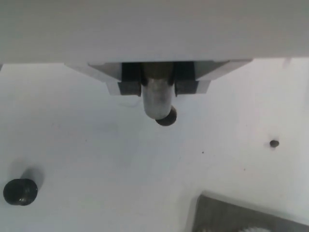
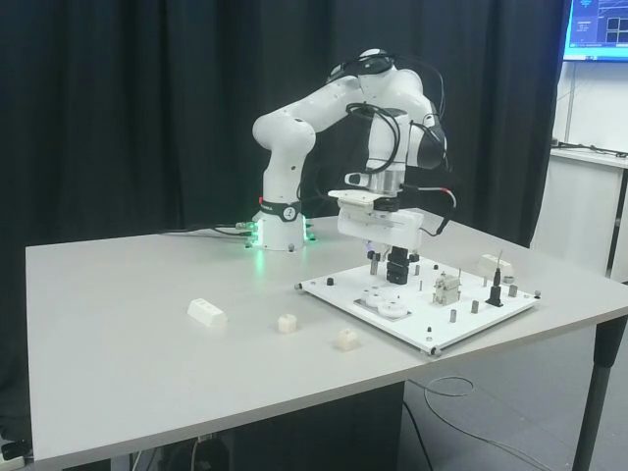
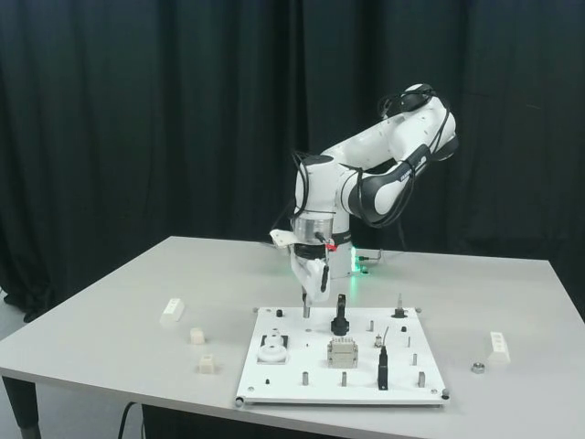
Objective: Insert round peg 4.
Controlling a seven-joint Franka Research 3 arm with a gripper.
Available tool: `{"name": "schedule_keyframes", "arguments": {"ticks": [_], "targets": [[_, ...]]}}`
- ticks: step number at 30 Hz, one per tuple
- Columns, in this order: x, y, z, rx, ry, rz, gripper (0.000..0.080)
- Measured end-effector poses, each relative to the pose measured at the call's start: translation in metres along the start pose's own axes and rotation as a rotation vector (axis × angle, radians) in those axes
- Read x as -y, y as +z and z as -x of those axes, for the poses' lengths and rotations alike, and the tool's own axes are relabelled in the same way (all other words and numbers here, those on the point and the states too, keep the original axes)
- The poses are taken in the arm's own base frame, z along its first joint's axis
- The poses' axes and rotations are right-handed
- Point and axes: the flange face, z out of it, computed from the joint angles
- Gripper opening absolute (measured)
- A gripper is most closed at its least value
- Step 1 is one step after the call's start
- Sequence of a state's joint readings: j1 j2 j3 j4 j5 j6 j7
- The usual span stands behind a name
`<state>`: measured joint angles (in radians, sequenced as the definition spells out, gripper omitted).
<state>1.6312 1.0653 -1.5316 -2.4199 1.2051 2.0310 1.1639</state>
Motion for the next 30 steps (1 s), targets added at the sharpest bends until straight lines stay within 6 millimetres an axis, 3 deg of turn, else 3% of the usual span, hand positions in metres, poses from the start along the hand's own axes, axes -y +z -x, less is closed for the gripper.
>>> {"name": "schedule_keyframes", "arguments": {"ticks": [30], "targets": [[0.000,0.019,-0.007,0.052,0.022,0.021,0.0143]]}}
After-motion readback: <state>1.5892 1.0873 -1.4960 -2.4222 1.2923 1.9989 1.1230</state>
